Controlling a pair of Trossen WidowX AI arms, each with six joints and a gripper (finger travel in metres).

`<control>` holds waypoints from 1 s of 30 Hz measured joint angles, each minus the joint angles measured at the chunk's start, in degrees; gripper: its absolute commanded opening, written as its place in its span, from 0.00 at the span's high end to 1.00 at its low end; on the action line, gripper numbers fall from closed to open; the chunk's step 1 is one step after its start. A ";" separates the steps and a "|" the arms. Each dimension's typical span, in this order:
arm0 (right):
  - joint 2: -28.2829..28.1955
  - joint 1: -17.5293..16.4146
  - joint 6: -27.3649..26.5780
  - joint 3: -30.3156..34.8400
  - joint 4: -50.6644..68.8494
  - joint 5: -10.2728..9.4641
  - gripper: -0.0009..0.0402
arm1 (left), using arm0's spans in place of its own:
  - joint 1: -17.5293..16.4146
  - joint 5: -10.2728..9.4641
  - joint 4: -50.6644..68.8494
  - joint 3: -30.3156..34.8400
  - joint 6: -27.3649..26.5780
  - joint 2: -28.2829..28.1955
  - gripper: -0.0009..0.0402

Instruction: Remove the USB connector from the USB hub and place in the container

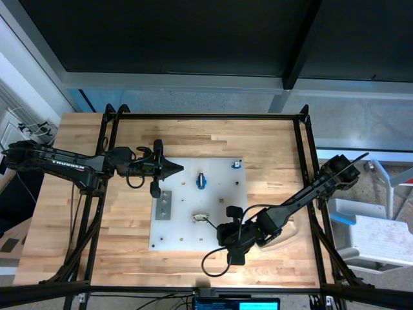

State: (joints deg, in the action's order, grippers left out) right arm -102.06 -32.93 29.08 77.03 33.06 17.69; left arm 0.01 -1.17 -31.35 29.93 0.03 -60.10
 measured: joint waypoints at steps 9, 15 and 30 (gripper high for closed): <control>-3.72 1.07 -2.47 7.61 8.85 -2.54 0.98 | 0.00 0.00 0.00 0.02 -0.02 0.00 0.98; -4.33 1.07 -2.43 9.03 10.64 -2.84 0.98 | 0.00 0.00 0.00 0.00 -0.02 0.00 0.98; -2.60 0.22 -0.02 5.90 5.84 -0.33 0.98 | 0.00 0.00 0.00 0.00 0.00 0.00 0.98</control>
State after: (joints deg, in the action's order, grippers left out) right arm -104.66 -32.71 29.06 82.94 38.89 17.37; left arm 0.01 -1.17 -31.35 29.93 0.03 -60.10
